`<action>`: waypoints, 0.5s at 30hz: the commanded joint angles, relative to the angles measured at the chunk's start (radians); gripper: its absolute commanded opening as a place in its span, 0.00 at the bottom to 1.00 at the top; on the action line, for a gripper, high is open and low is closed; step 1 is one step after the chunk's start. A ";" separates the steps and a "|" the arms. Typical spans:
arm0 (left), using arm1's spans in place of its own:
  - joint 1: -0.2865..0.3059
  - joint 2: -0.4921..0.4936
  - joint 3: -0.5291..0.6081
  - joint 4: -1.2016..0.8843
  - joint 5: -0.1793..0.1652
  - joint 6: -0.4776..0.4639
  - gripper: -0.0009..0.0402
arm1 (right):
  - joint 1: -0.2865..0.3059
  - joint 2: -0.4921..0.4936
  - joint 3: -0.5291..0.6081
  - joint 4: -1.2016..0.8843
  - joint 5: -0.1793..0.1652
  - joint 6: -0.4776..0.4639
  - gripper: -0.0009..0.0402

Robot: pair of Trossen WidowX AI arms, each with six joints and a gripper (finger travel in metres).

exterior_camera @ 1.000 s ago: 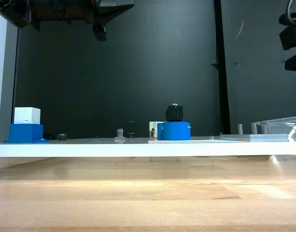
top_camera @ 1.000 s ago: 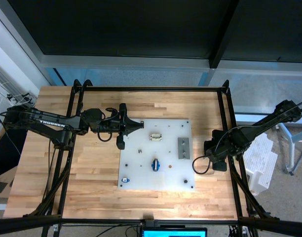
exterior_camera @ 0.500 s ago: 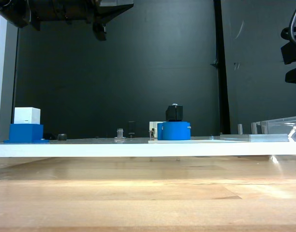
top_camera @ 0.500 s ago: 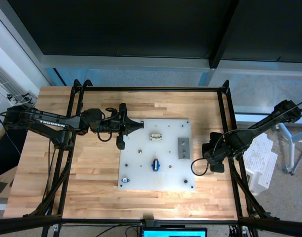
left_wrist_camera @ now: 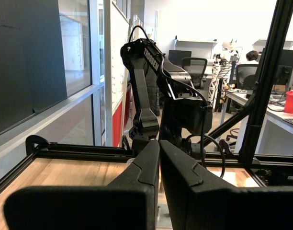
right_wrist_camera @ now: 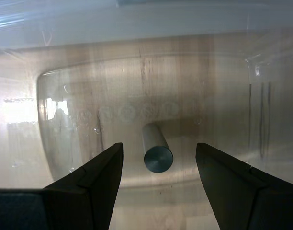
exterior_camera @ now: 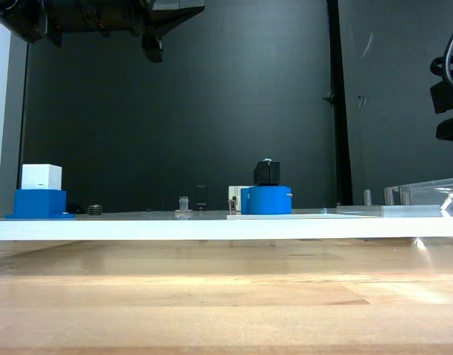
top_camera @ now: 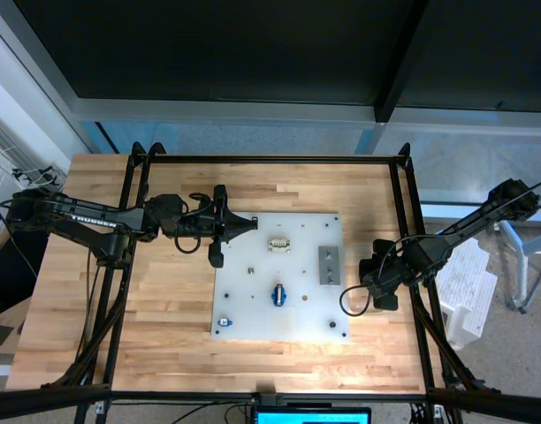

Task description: Pick the 16mm cylinder and install on the taskboard

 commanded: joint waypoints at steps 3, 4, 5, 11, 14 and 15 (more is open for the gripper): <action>0.000 0.000 0.000 0.000 0.000 0.000 0.02 | 0.001 0.002 -0.010 0.003 0.000 0.000 0.52; 0.000 0.000 0.000 0.000 0.000 0.000 0.02 | 0.001 0.005 -0.010 0.004 0.000 0.000 0.52; 0.000 0.000 0.000 0.000 0.000 0.000 0.02 | 0.001 0.006 -0.011 0.004 0.000 0.000 0.51; 0.000 0.000 0.000 0.000 0.000 0.000 0.02 | 0.002 0.007 -0.025 0.030 -0.001 0.000 0.49; 0.000 0.000 0.000 0.000 0.000 0.000 0.02 | 0.002 0.007 -0.028 0.032 -0.002 0.000 0.47; 0.000 0.000 0.000 0.000 0.000 0.000 0.02 | 0.002 0.007 -0.028 0.032 -0.002 0.000 0.47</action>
